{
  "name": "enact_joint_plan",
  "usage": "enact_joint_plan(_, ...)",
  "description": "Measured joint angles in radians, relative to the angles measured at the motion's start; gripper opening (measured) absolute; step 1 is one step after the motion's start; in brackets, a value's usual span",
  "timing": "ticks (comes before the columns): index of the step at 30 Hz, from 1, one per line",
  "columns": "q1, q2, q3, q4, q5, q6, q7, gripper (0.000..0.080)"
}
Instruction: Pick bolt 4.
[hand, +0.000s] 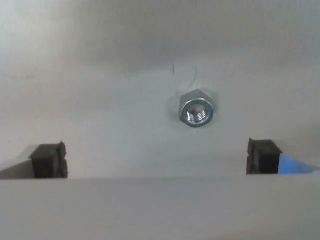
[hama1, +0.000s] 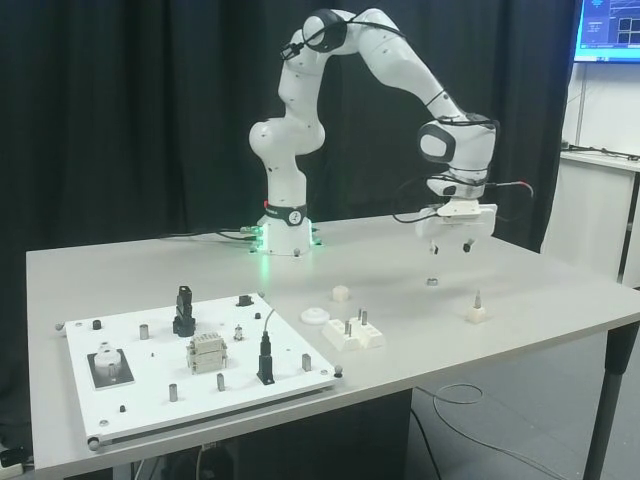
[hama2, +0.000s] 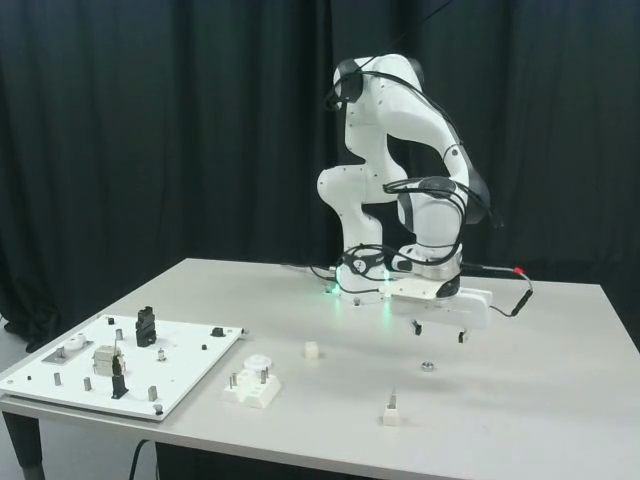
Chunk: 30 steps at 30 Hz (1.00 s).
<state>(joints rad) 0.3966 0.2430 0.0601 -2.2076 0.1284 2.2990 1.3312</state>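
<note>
- Over the tabletop (hama1: 560, 290), the hand (hama1: 452, 248) is hovering with its fingers spread wide and nothing between them.
- Wrist view is showing both black fingertips (hand: 48, 161) far apart, with bare grey surface between.
- Task says bolt, but the part under the hand is looking like a hex nut (hand: 197, 108) with a threaded bore, lying flat, hole up.
- Nut is sitting on the tabletop just below the hand, not touching either finger (hama1: 431, 281) (hama2: 426, 365).
- In the first room view, a small white block with a pin (hama1: 477, 310) is standing at about 4 o'clock from the nut, near it.
- White assembly board (hama1: 200, 360) is lying well apart, at about 8 o'clock from the nut.
- Green light is glowing at the arm base (hama1: 283, 238).
</note>
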Motion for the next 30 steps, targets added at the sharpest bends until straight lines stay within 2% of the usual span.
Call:
enact_joint_plan(10,0.011,-0.037,-0.002,-0.113,-0.003,0.139,-0.019,0.0800)
enact_joint_plan(23,0.011,-0.037,-0.011,-0.212,-0.004,0.289,-0.074,0.0800)
enact_joint_plan(30,0.011,-0.029,-0.001,-0.233,-0.005,0.338,-0.093,0.0800)
